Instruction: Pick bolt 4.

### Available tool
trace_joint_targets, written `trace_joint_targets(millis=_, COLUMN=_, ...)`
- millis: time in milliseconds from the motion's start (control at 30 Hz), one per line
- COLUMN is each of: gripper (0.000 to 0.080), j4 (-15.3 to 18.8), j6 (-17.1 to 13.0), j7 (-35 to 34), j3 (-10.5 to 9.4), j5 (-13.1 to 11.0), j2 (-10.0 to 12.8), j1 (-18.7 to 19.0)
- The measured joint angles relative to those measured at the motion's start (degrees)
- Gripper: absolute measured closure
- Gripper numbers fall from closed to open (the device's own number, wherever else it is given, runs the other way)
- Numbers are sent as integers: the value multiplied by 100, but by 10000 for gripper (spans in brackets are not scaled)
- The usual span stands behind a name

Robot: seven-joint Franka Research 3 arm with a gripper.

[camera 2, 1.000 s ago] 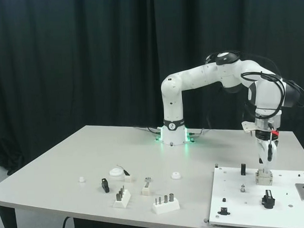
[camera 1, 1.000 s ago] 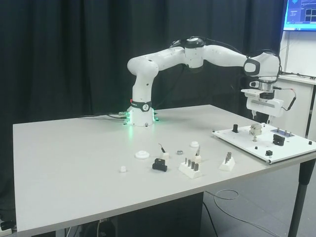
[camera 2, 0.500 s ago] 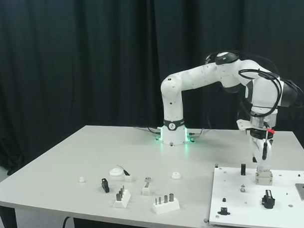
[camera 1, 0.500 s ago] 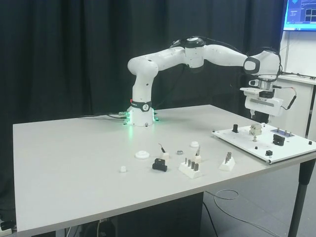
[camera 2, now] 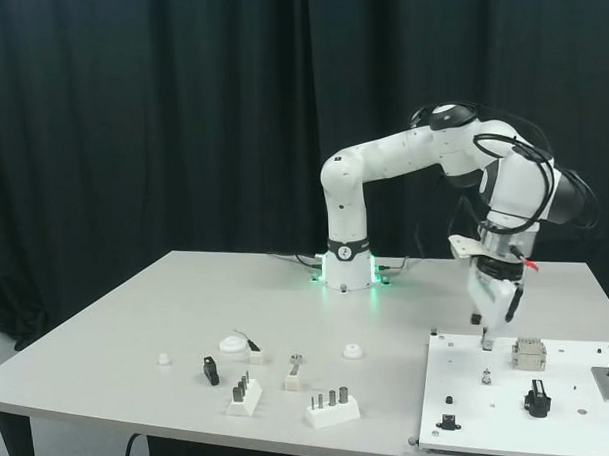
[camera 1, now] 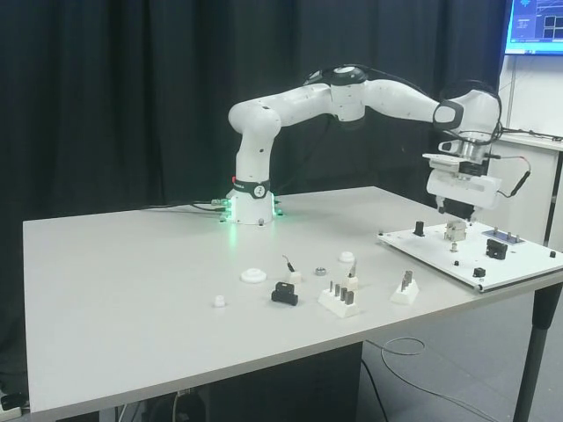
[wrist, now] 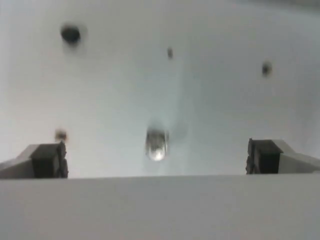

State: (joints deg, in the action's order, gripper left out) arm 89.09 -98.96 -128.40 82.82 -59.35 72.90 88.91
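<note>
Wrist view blurred throughout, shiny upright part [wrist: 156, 144] on the white board [wrist: 210, 100] too soft to identify, dark specks [wrist: 70, 34] unreadable — gripper [camera 2: 485, 334] fingertips too small in both room views, board's far corner [camera 1: 556, 264] cut off by the edge.

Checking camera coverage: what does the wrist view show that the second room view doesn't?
Wrist only: both fingertips of the gripper set wide apart, a small upright metal part on the plate between them.
Second room only: the whole white arm, the grey table, two white bolt holders near its front edge.
Both: the white plate under the gripper.
</note>
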Motion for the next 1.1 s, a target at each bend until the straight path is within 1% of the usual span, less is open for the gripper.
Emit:
trace_joint_targets(millis=267, gripper=3, j4=75, j6=51, j7=786, j3=-26, j5=542, j2=-1, j1=-223)
trace_joint_targets(millis=400, gripper=3, j4=183, j6=67, j7=1237, j3=-46, j5=770, j2=-5, j1=-314)
trace_joint_targets(millis=500, gripper=3, j4=328, j6=68, j7=1585, j3=-57, j5=920, j2=-20, j1=-357)
trace_joint_targets(millis=700, gripper=3, j4=766, j6=51, j7=2349, j3=-53, j5=1154, j2=-90, j1=-376)
trace_joint_targets(millis=833, gripper=3, j4=1114, j6=-33, j7=2817, j3=-39, j5=1287, j2=-141, j1=-375)
trace_joint_targets(millis=933, gripper=3, j4=1397, j6=-141, j7=3255, j3=-16, j5=1328, j2=-168, j1=-370)
trace_joint_targets(millis=1100, gripper=3, j4=1886, j6=-403, j7=4202, j3=30, j5=1327, j2=-197, j1=-366)
